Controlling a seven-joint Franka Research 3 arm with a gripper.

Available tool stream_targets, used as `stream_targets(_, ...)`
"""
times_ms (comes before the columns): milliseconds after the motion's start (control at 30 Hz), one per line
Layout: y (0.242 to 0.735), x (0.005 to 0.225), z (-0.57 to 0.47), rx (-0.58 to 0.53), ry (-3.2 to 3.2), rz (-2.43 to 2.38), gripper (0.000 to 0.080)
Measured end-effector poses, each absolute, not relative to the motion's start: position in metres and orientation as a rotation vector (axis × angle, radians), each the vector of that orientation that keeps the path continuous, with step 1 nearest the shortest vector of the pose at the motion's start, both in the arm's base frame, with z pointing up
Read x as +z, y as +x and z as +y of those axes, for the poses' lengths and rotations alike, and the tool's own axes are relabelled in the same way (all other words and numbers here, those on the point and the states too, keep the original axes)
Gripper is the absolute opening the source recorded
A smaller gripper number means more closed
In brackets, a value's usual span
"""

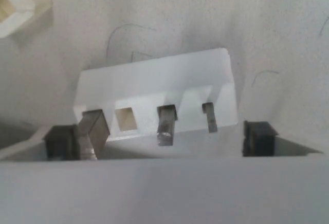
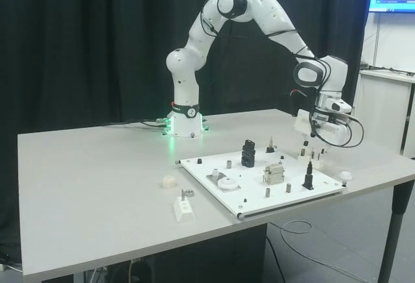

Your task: Place square peg 2.

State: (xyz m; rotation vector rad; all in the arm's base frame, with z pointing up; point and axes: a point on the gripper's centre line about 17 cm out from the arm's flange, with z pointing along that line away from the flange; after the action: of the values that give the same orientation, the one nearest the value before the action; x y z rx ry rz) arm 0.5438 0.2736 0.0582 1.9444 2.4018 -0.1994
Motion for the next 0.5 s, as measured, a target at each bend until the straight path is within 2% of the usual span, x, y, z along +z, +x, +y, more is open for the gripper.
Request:
stream_targets(133,0.542,0.062,0.274,-0.206,1.95,2.4,0.0637)
stream_targets(167,0.542,0.063,0.274,-0.207,1.952,2.4,0.0765)
stream_targets(367,0.541,0.074,0.276,-0.212,1.954,2.404,0.0765)
stream_targets(400,0.541,0.076,0.276,-0.212,1.955,2.405,0.0793)
stream_targets(500,0.541,0.082,0.277,-0.207,1.955,2.406,0.0793)
